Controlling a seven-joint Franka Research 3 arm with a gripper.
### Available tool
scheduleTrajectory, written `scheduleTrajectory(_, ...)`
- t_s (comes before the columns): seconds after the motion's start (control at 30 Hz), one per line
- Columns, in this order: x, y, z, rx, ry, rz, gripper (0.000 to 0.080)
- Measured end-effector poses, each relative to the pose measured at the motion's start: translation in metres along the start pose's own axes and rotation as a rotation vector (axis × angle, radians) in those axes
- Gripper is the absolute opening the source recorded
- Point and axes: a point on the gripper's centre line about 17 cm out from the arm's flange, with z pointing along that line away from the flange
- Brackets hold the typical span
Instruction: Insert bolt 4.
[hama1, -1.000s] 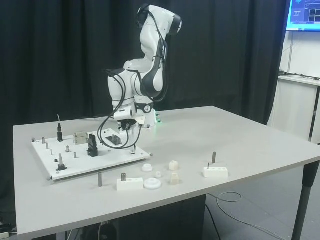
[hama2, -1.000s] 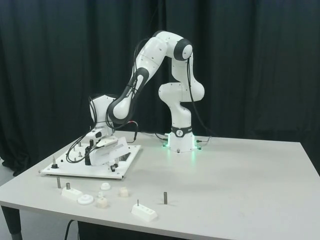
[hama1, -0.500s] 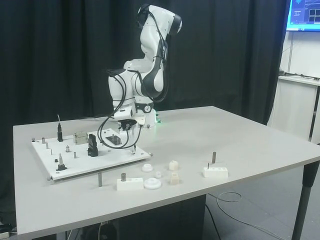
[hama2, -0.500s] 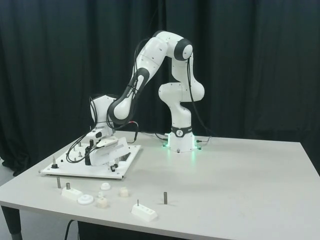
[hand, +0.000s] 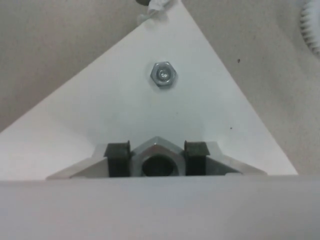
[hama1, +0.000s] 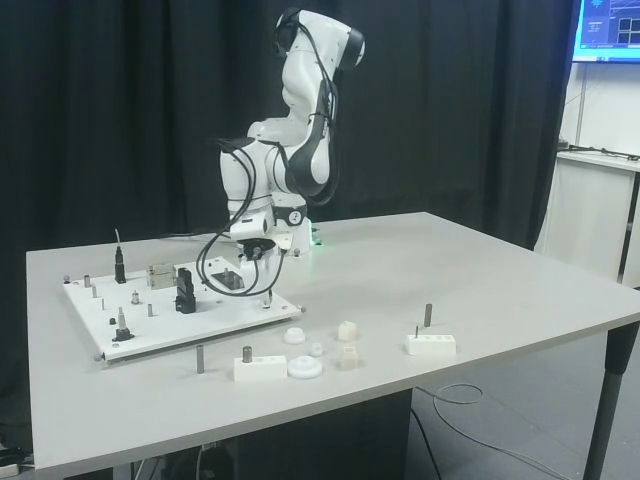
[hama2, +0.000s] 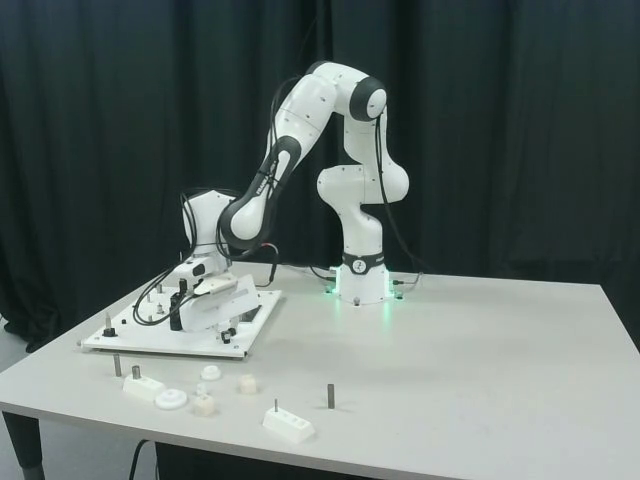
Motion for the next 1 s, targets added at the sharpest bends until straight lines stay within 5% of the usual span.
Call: scheduleTrajectory(1.0,-0.0002,0.0004,0.0003,-0.016,-0.047,0.037,0.0229)
